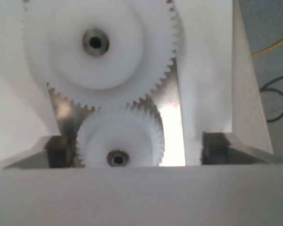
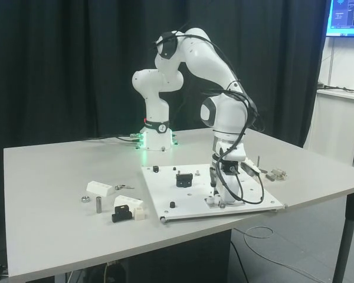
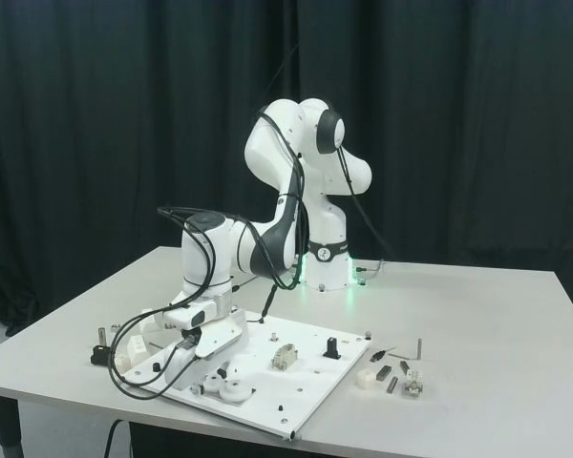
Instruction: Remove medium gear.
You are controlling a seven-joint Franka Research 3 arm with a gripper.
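Partly cut off (lower edge hidden), the medium gear (image 1: 120,141) sits between the wide-apart jaws, meshing with the large gear (image 1: 96,47).

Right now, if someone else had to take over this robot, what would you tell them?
Gripper: open, holding nothing, low over the white board.
Gears: in the wrist view two white gears sit on their pegs with teeth meshed. The smaller gear, probably the medium one, lies between the fingertips; the larger gear lies beyond it.
Done: the arm has reached the gears.
Left: close on the smaller gear, lift it off its peg and set it down.
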